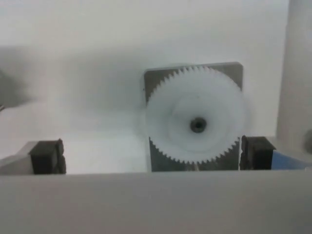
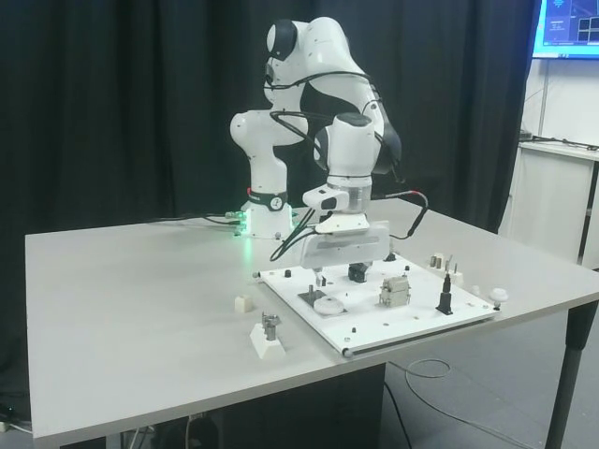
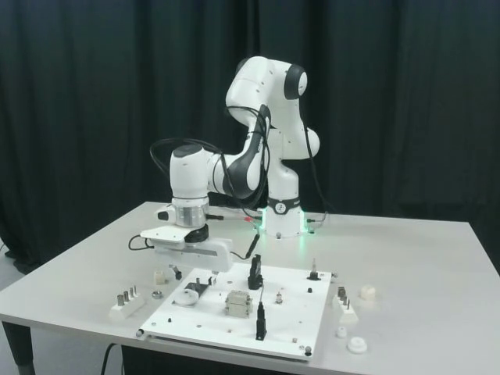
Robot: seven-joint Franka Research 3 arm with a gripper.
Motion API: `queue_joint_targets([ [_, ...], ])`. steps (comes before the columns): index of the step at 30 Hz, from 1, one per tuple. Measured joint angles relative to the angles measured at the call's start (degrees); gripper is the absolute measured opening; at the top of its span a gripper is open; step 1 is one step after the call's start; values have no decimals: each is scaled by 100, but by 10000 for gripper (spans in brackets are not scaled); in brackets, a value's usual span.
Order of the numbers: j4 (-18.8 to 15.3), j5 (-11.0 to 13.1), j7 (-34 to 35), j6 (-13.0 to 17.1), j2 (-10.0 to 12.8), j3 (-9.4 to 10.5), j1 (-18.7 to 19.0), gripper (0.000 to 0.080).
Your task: Pick small gear.
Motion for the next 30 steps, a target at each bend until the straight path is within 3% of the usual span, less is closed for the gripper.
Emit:
queue_joint_targets([
  [30,-1,-51,1,-88,-108,-36,-11,800],
])
